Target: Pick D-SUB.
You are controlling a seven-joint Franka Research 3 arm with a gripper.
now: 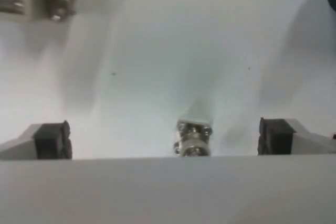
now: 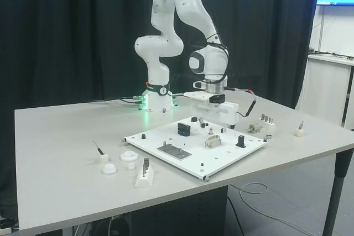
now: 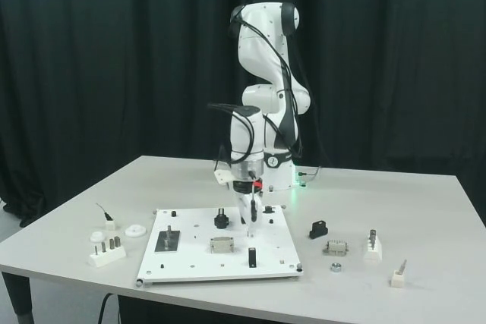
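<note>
The tool (image 1: 164, 139) hangs low over the white board (image 3: 190, 263) with its two fingers (image 1: 52, 140) spread wide and nothing between them but a small metal stud (image 1: 193, 139) (a fixed fitting, I judge, not the target). The D-SUB plug (image 3: 222, 245) sits on the board just beside the tool, toward the board's front edge. The wide opening suits straddling its body once the tool is centred over it.

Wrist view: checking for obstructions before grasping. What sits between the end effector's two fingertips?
A metal connector stands on the white board between them, touching neither, in the wrist view.
</note>
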